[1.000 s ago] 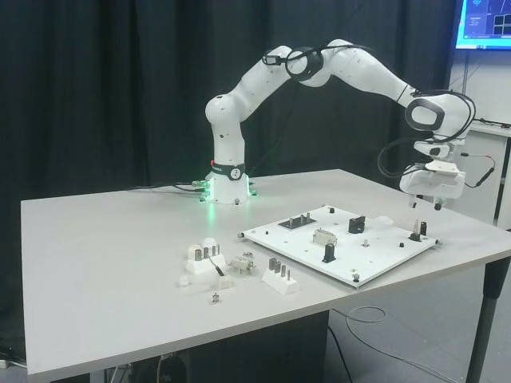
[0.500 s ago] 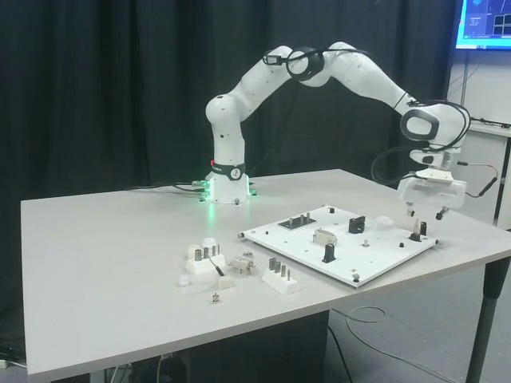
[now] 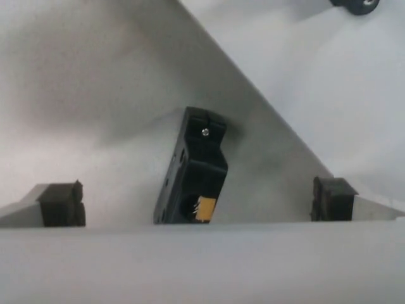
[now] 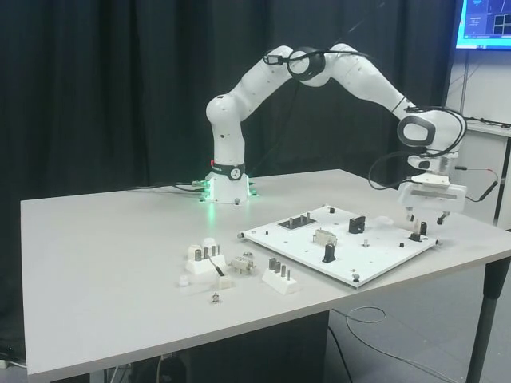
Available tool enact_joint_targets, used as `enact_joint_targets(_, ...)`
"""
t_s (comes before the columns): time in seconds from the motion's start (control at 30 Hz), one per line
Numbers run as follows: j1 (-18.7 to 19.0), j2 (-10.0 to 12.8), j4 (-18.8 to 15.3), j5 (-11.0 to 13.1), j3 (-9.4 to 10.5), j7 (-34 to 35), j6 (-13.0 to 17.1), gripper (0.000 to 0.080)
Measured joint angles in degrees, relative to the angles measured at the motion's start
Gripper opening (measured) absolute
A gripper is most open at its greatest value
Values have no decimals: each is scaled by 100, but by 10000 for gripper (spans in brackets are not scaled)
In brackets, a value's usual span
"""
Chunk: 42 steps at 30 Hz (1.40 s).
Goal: Pick D-SUB.
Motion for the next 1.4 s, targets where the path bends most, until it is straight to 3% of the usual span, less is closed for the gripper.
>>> enact_joint_targets(0.67, 230, 0, -375, -4, -103, 761, 570, 800)
enact_joint_targets(1.27, 469, 0, -560, -7, -266, 1402, 744, 800)
enact_joint_targets(1.3, 481, 0, -564, -7, -276, 1502, 745, 666)
enact_joint_targets(1.4, 526, 0, -575, -7, -318, 1696, 746, 666)
